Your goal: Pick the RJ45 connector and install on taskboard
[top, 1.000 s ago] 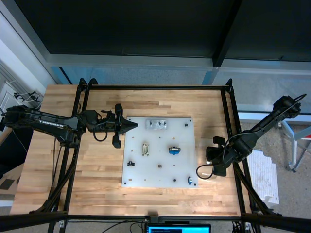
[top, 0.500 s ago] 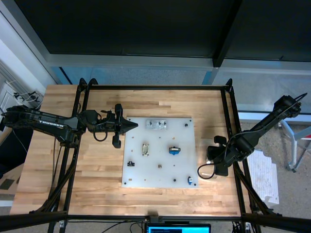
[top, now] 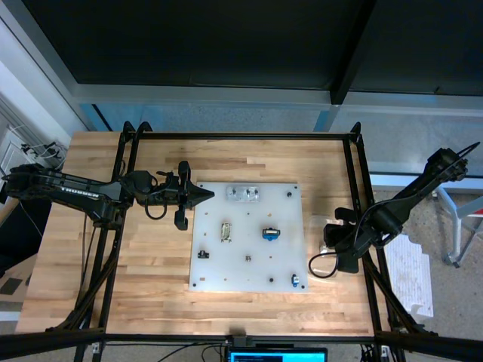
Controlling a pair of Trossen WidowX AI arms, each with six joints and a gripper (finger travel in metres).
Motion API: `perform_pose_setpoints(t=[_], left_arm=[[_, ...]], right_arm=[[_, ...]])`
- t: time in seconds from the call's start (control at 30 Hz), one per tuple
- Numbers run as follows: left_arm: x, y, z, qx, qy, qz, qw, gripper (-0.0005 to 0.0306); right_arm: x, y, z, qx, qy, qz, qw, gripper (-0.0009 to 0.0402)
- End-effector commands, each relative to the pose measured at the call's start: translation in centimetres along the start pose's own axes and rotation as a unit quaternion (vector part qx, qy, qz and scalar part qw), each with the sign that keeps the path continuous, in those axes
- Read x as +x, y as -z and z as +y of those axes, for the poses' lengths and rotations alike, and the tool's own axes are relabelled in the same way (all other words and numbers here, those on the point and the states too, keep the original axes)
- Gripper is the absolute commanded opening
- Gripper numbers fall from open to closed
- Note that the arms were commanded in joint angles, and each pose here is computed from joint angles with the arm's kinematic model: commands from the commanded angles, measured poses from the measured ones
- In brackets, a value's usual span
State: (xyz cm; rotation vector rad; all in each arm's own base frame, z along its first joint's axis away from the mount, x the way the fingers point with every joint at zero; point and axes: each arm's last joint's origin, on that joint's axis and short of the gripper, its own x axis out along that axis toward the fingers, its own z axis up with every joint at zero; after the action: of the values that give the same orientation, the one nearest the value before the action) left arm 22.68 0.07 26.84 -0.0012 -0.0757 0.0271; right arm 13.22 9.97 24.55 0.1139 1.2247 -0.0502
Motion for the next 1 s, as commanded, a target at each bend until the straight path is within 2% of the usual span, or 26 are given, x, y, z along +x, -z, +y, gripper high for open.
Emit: perform_pose_setpoints(t=[0.03, 0.23, 0.57, 0.73, 0.9, 1.0], left_arm=[[0.0, 0.0, 0.0, 0.0, 0.0, 0.0, 1.0, 0.0], [0.0, 0.0, 0.0, 0.0, 0.0, 0.0, 1.0, 0.0], [0.0, 0.0, 0.0, 0.0, 0.0, 0.0, 1.0, 0.0], [0.0, 0.0, 0.0, 0.0, 0.0, 0.0, 1.0, 0.0], [0.0, 0.0, 0.0, 0.0, 0.0, 0.0, 1.0, 0.0], [0.0, 0.0, 0.0, 0.0, 0.0, 0.0, 1.0, 0.0]], right_arm=[[-0.3, -0.2, 0.1, -0.002, -0.006, -0.002, 1.0, 0.0], [-0.4, -0.6, 0.5, -0.005, -0.007, -0.003, 1.0, 0.0], [-0.3, -2.9, 2.7, -0.004, -0.006, 0.001, 1.0, 0.0], [0.3, -4.1, 4.1, 0.005, -0.011, -0.005, 1.0, 0.0], [1.0, -5.0, 5.1, 0.005, -0.009, -0.002, 1.0, 0.0], [1.3, -5.4, 5.6, 0.008, -0.014, -0.007, 1.0, 0.0]])
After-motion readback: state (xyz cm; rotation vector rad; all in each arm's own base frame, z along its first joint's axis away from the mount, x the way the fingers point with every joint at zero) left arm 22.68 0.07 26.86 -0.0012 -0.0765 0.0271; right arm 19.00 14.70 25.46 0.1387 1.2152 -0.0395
